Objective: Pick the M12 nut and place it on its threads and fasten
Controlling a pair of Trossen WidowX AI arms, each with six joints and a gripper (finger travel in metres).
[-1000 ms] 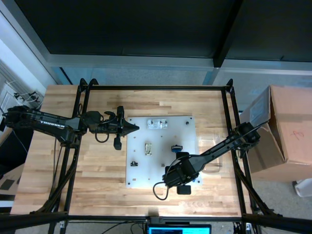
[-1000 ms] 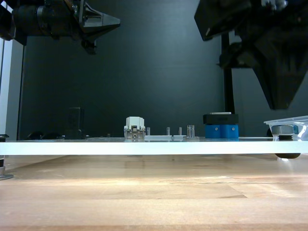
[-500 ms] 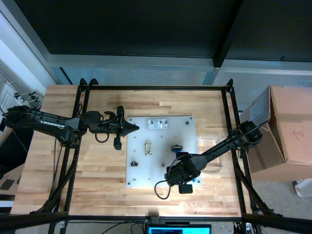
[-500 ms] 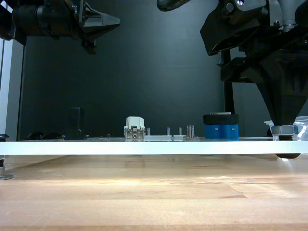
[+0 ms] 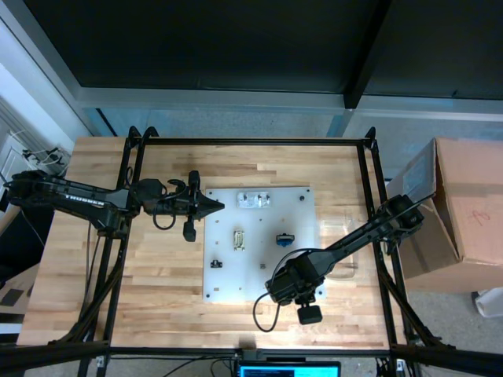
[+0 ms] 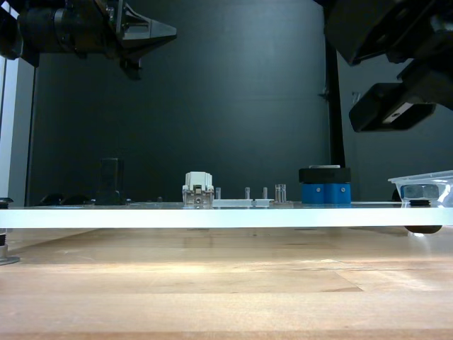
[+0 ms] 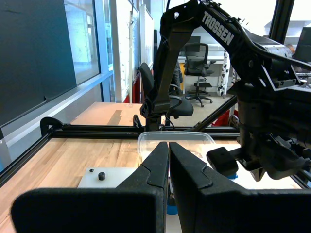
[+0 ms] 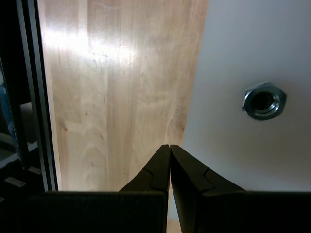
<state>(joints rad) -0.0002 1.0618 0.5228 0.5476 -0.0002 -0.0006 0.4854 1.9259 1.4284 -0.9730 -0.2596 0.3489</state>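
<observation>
high view: nut (image 6: 421, 191) and stud (image 6: 422, 202) are getting lost beneath the right arm (image 5: 346, 243) | low view: right gripper (image 8: 170, 146) is running off the top right edge, tips unseen; tray (image 6: 425, 177) is being cut at right; nut is covering most of the stud's ribs | left gripper (image 5: 218, 206), by the board's (image 5: 228, 275) far left edge: its arm is running off frame

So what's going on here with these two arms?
Two robot arms reach over a white board. The nut sits on its stud near the board's near right edge, and neither gripper holds it. The right gripper is shut on nothing and hangs over the board's near edge, beside the nut. The left gripper, also shut, hovers at the board's far left edge.
</observation>
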